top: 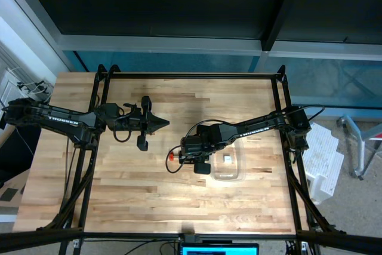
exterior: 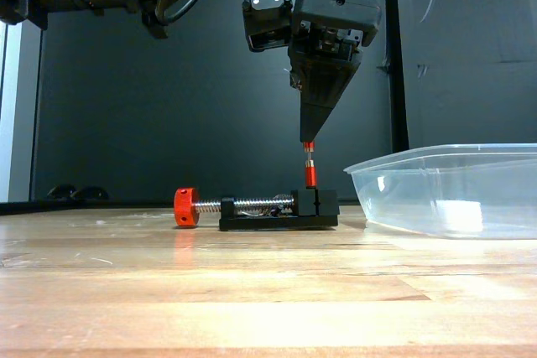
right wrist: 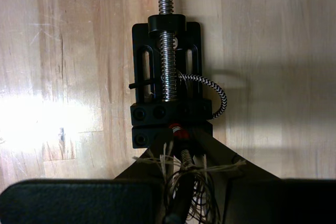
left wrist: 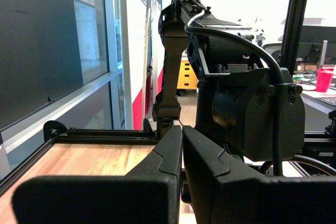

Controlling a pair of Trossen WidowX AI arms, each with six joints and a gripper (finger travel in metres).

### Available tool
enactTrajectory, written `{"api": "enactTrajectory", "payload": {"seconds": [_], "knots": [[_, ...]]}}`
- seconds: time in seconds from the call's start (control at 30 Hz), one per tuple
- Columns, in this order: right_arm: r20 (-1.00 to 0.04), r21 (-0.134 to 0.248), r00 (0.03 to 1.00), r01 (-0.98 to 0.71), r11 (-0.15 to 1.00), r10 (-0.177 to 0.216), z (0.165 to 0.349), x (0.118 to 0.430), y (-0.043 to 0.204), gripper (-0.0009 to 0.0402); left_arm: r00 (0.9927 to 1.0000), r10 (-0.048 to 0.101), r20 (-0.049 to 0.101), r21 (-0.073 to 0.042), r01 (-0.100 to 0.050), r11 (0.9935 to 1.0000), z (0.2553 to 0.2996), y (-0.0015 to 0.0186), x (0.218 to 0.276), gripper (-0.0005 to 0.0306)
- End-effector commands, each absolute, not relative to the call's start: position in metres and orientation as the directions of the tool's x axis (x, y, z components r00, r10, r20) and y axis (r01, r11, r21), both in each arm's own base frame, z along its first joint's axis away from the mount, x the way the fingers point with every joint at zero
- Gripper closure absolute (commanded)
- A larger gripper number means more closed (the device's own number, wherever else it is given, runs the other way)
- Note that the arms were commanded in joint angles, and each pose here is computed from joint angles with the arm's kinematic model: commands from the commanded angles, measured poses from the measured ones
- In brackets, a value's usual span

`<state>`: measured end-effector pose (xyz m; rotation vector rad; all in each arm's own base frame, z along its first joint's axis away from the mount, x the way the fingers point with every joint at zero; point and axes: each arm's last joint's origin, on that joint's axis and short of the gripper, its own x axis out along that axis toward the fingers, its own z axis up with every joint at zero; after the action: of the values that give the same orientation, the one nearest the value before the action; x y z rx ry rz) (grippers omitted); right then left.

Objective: Pick the rca connector and install on the hub

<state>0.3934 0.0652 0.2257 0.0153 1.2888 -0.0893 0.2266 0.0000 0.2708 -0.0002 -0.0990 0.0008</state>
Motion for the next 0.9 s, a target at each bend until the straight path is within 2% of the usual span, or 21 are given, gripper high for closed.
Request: {"api": "enactTrajectory", "payload": {"seconds": [0.03, 0.43, 0.9], "knots": [[-0.960, -0.038, 0.275, 0.075, 0.996, -0.057, 0.226, 0.393, 0.066, 0.0393, 0.99510, 0.001, 0.099, 0.000, -0.001, 1.00000, 0.2707, 0.0000, 0.2267, 0.0300], [-0.958, -0.038, 0.279, 0.075, 0.996, -0.057, 0.225, 0.394, 0.066, 0.0393, 0.99503, 0.001, 0.100, 0.000, -0.001, 1.00000, 0.2708, 0.0000, 0.2266, 0.0300], [-0.962, -0.041, 0.267, 0.074, 0.996, -0.059, 0.207, 0.394, 0.066, 0.0393, 0.99510, 0.001, 0.099, 0.000, -0.001, 1.00000, 0.2707, 0.0000, 0.2267, 0.0300]]}}
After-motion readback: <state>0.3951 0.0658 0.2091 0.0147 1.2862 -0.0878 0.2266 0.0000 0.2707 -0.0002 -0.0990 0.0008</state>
